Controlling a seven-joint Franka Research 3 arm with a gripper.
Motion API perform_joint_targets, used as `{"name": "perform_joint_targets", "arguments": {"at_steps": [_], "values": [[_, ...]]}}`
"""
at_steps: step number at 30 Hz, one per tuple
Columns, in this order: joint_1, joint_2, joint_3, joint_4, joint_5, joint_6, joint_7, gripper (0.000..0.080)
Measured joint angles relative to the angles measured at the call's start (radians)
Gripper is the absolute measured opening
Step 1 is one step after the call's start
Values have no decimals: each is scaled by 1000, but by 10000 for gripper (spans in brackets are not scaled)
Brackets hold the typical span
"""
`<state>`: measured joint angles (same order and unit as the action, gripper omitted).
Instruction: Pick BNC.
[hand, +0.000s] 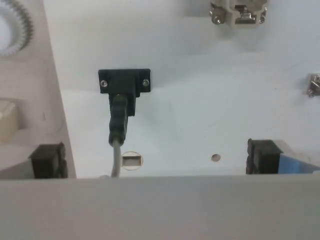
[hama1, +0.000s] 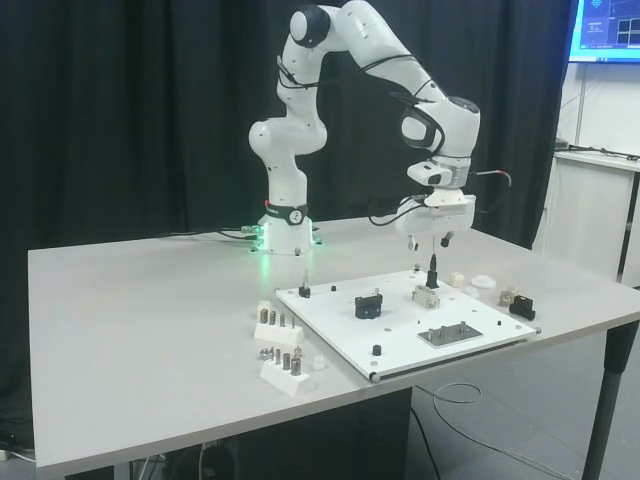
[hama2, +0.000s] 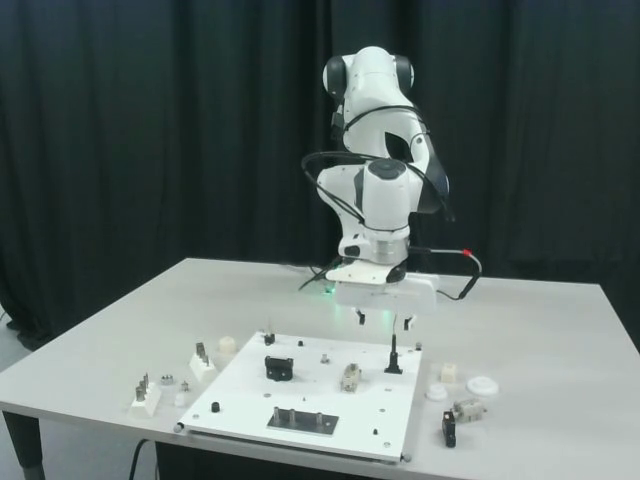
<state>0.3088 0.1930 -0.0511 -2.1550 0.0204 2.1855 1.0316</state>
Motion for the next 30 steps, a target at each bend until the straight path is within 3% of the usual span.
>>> {"name": "perform_joint_targets", "arguments": {"at_steps": [30], "values": [[0,-32,-9,20,18,-33,0,800]]}}
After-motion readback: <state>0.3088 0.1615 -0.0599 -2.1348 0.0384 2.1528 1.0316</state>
